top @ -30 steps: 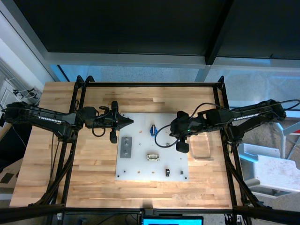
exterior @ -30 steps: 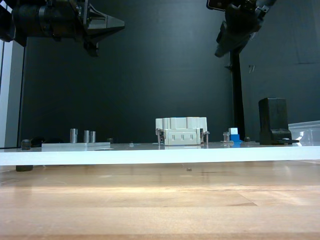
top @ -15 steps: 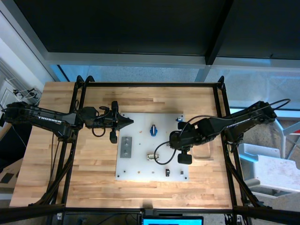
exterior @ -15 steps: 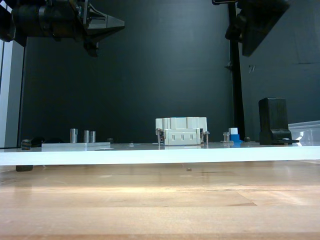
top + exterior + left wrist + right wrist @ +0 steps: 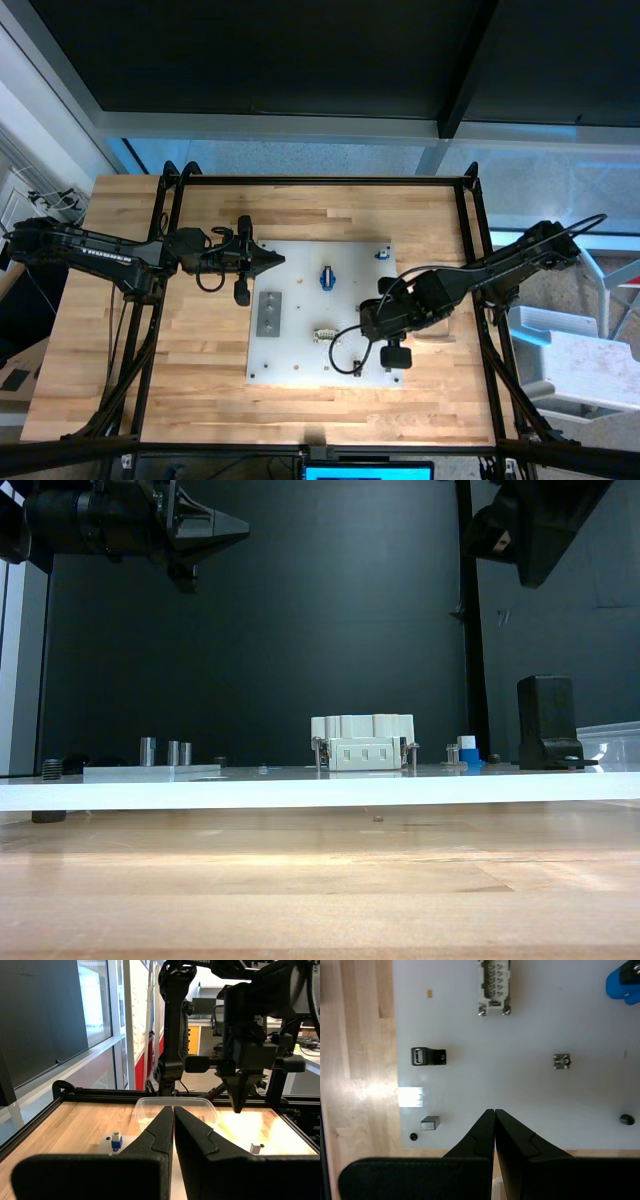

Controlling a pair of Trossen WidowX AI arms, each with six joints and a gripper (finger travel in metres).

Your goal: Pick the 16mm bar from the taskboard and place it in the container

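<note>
16mm bar (image 5: 627,1119): a small dark grey dot standing on the taskboard (image 5: 530,1090), close to the board's right edge in its farther half, with nothing touching it. Nearest on the wooden table (image 5: 200,400), along the board's near edge, sits the black clip (image 5: 427,1056). A small grey piece (image 5: 430,1122) lies beside it toward the near right corner. One step back is the pale multi-pin connector (image 5: 493,985), roughly mid-board. Right gripper (image 5: 494,1111) hangs over the board's near right quarter, pointing straight down, fingers pressed together with nothing between them (the low view puts it high up, well clear of every part). The bar lies off to one side of those closed tips, well apart from them. A small square metal fitting (image 5: 561,1061) sits between connector and bar. Container (image 5: 141,1110): clear tray on the table just beside the board's right edge, partly under the right arm. Farther back, the grey block (image 5: 268,312) occupies the board's left side, with three short metal pegs (image 5: 172,751) standing on it. The blue knob (image 5: 326,277) is toward the far middle. Left gripper (image 5: 276,259) is held level and high about the board's far left corner, pointing inward, fingers clamped tight on nothing.
</note>
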